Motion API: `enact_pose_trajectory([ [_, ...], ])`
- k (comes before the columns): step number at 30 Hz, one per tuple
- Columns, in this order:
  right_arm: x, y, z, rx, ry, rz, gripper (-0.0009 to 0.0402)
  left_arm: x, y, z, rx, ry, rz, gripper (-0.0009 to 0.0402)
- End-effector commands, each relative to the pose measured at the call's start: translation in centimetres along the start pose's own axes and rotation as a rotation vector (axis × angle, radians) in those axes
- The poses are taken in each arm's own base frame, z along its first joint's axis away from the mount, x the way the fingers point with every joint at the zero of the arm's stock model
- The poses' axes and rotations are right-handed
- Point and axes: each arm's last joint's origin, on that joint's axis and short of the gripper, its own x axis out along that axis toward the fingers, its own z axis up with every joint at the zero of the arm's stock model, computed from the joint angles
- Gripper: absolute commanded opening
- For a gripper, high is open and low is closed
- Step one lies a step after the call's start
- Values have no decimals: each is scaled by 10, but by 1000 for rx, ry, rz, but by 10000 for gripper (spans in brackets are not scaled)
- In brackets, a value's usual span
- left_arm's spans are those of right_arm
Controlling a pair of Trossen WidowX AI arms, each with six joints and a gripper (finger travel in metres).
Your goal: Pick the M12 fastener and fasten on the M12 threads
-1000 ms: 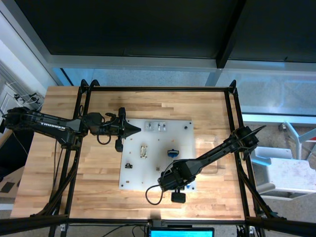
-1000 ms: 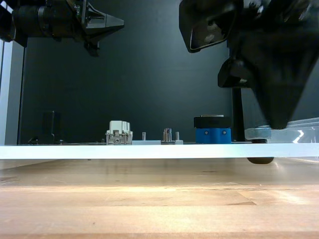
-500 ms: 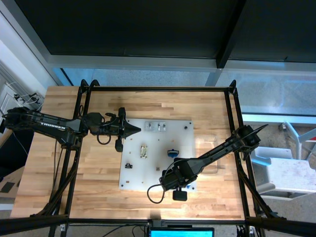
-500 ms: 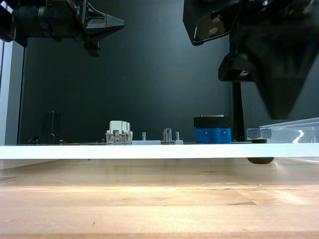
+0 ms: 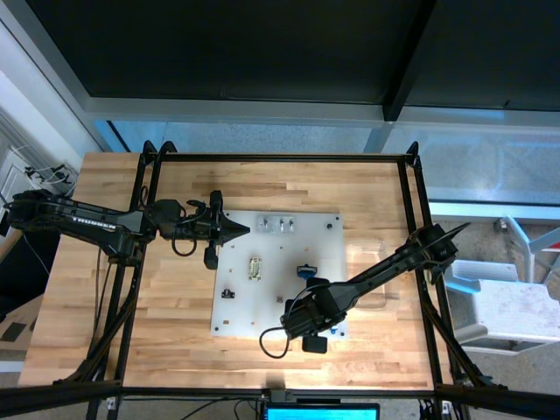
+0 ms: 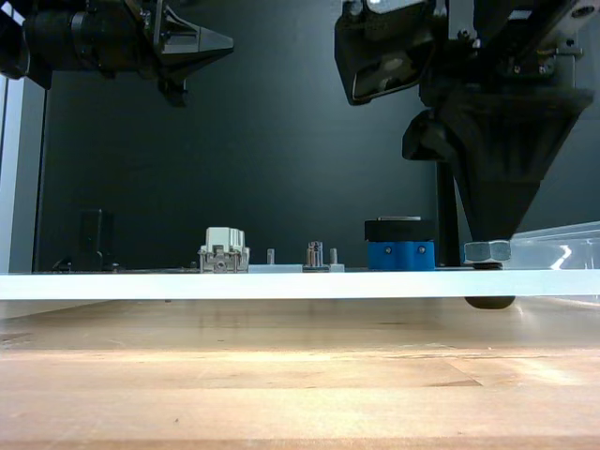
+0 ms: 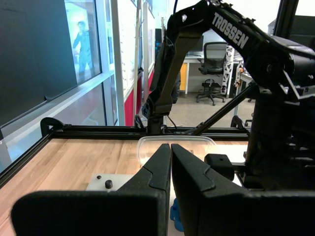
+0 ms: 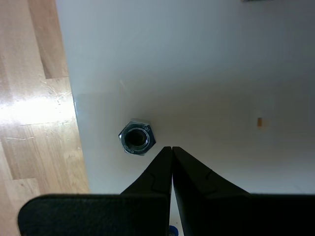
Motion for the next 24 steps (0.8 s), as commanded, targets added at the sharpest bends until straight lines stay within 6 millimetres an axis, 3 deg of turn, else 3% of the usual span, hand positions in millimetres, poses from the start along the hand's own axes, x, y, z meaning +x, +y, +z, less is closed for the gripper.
enact_pose_trajectory([
  [1, 0, 5, 1, -17, 31, 125, 0, 0, 0, 0, 0, 0, 0, 0],
  [5, -4, 12, 0, -118, 114, 353, 0, 0, 0, 0, 0, 0, 0, 0],
  [24, -13, 1, 1, 4, -32, 53, 0, 0, 0, 0, 0, 0, 0, 0],
])
